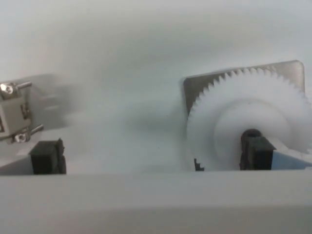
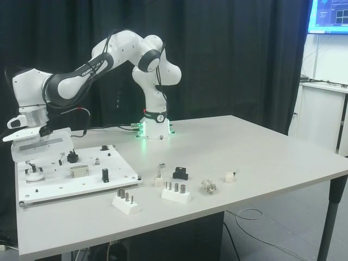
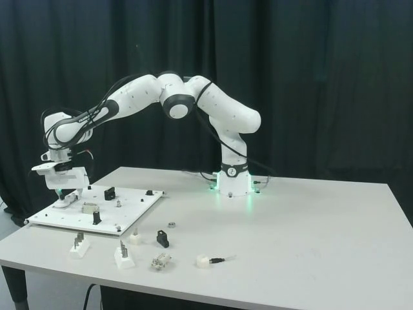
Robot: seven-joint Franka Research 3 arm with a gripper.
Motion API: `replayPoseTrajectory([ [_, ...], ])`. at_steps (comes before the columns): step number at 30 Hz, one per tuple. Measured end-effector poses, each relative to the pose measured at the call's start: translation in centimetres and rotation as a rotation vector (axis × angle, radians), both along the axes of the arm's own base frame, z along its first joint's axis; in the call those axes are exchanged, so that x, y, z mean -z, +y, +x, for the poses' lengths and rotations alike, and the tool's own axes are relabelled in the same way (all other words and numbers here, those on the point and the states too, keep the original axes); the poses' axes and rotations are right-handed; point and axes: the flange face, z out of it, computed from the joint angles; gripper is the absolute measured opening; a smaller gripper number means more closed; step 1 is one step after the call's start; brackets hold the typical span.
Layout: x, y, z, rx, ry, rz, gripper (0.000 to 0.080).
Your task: Insert large gear.
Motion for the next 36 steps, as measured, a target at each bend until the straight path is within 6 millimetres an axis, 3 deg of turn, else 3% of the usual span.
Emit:
replayPoseTrajectory([
  [28,0.2,0.0,-0.1,-0.045,-0.009,-0.01,0.08],
  [36,-0.9,-0.2,0.0,-0.057,-0.022,-0.028,0.08],
])
